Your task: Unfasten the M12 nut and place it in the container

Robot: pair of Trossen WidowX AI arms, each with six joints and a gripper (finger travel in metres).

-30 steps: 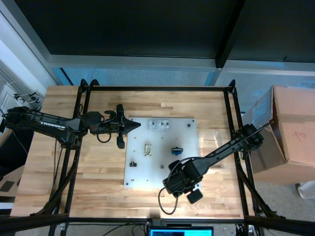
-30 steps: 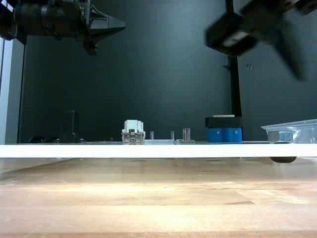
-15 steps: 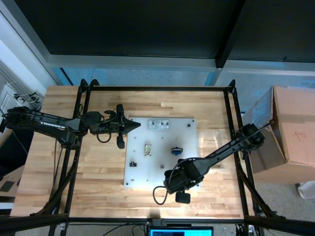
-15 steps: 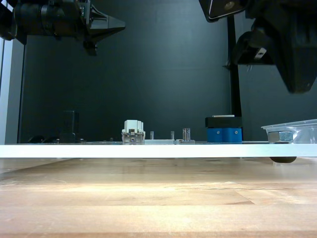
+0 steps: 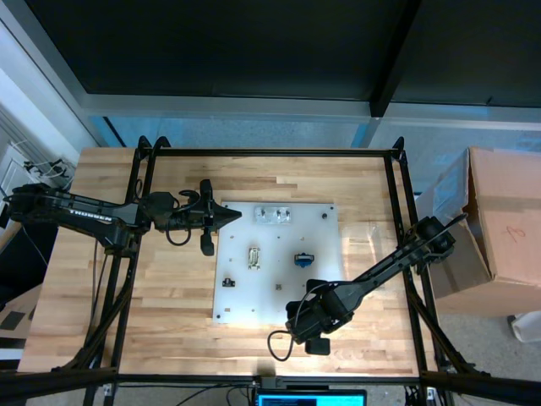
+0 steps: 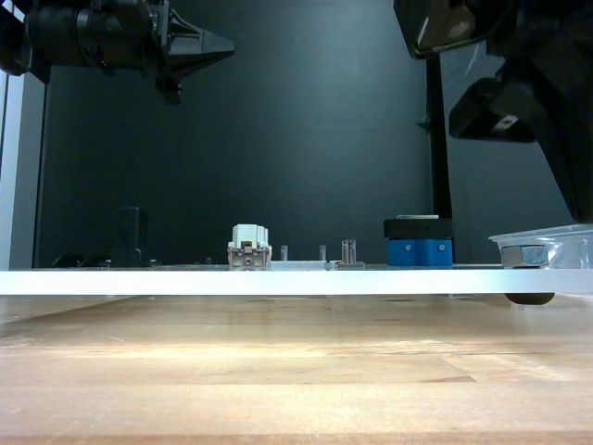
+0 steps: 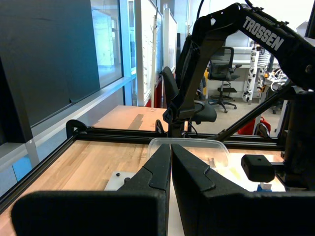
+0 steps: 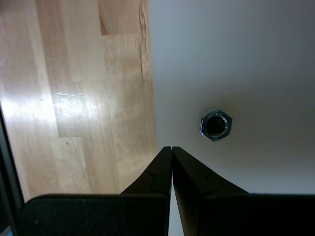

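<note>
The small silver M12 nut (image 8: 215, 125) sits on its stud on the white board (image 8: 256, 59), its bore showing dark; in the low view the nut (image 6: 525, 255) stands in front of the clear container (image 6: 561, 243). My right gripper (image 8: 172, 147) hangs above the board's near right edge (image 5: 315, 315), shut with nothing between its fingers, and the nut lies a short way beside its tips. In the high view the arm hides the nut. My left gripper (image 5: 230, 215) hovers high by the board's far left corner, shut and empty (image 7: 171, 146).
On the board stand a white connector block (image 6: 249, 250), a blue-and-black block (image 6: 419, 243) and a small silver post (image 6: 348, 251). Black frame rails (image 5: 270, 153) ring the wooden table. A cardboard box (image 5: 494, 228) stands off the right side.
The right arm's wrist has shifted a little toward the near right and turned; its gripper now hangs steady over the board's near edge. The nut and the left arm have not moved.
</note>
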